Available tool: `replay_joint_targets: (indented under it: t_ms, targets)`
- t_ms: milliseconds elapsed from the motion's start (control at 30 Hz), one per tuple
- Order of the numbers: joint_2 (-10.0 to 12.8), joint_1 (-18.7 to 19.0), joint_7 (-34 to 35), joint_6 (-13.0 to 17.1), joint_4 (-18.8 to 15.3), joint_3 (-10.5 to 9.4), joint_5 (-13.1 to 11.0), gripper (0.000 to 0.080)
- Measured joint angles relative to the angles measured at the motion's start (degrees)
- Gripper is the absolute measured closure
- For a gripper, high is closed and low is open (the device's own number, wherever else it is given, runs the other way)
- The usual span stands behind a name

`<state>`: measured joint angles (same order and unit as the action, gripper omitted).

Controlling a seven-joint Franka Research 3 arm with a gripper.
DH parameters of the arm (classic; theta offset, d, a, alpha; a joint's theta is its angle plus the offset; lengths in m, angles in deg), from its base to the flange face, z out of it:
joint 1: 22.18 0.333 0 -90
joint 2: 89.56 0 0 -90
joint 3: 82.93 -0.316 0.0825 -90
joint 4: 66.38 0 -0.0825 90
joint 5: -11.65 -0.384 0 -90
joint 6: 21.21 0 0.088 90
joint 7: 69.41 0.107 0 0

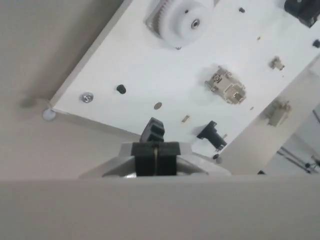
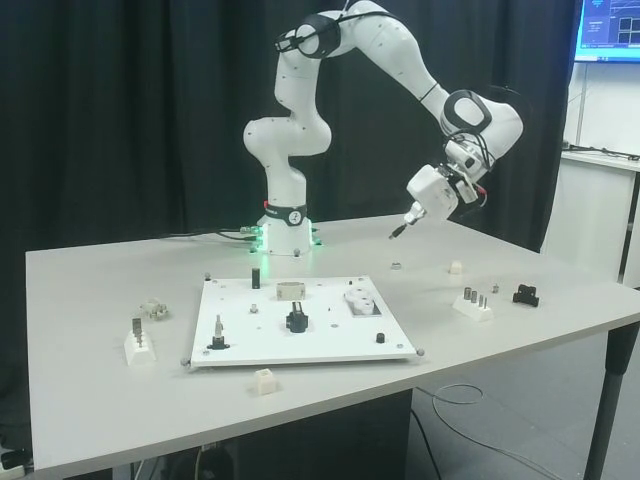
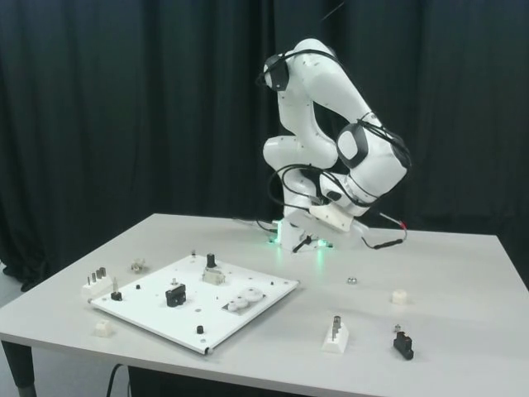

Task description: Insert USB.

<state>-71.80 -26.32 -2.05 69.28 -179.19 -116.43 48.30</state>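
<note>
Above the tabletop, the gripper hangs pressed together, pinching nothing; approaching the white board tilted could jam it.

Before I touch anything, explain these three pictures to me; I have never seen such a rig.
The white jointed robot arm is bolted to a grey table. Two pictures come from cameras standing in the room; the third looks down from the arm's wrist past its hand. The hand hangs above the table, beside the flat white square board, its black fingers closed on a small black ridged part. The board carries white gears, a metal clip holder and small black parts. Loose white blocks holding pins and a black piece lie around on the table.
</note>
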Motion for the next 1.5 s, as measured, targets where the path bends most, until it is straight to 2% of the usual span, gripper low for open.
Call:
replay_joint_targets:
  t_ms: [333, 667, 900, 1133, 1333, 1500]
  targets:
    - [-2.09, -0.08, -8.10, -0.02, -1.82, -0.01, -0.12, 0.0794]
    - [-5.82, -1.13, -16.59, -0.05, -4.54, 0.04, -0.41, 0.0794]
    - [-7.93, -2.22, -20.11, 0.12, -5.72, 0.14, -0.78, 0.0794]
    - [-9.07, -3.26, -24.11, 0.32, -6.34, 0.51, -0.81, 0.0794]
    - [-9.84, -4.00, -31.29, 1.18, -7.44, 1.35, -0.81, 0.0794]
    - [-10.38, -4.06, -34.78, 2.07, -8.50, 2.85, -0.80, 0.0794]
